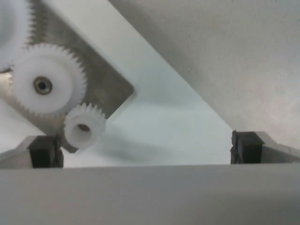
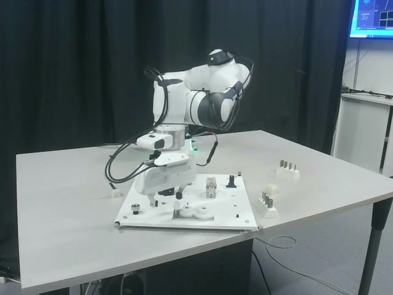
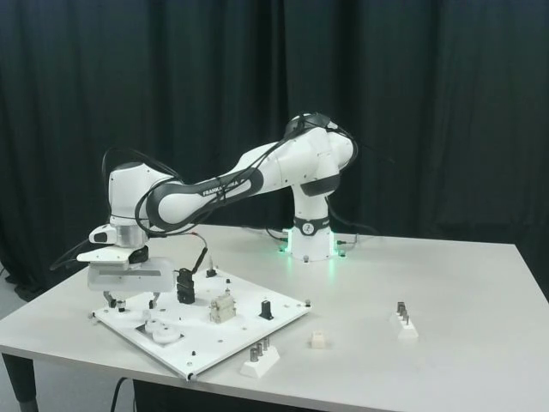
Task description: Insert small gear.
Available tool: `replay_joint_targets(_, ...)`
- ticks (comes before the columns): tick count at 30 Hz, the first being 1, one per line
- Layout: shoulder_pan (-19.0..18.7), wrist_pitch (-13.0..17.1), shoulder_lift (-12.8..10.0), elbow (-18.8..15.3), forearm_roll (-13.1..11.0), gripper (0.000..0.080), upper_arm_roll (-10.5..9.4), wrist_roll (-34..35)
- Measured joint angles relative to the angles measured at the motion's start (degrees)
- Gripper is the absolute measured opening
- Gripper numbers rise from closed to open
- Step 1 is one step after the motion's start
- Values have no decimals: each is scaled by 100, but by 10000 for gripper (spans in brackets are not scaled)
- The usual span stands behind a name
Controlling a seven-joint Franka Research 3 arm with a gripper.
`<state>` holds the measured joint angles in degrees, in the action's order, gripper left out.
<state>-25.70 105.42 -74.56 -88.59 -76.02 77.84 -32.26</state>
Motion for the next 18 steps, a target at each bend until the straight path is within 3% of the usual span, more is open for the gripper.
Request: replay_joint_targets(18, 25, 82, -2, 1, 0, 800, -56, 59)
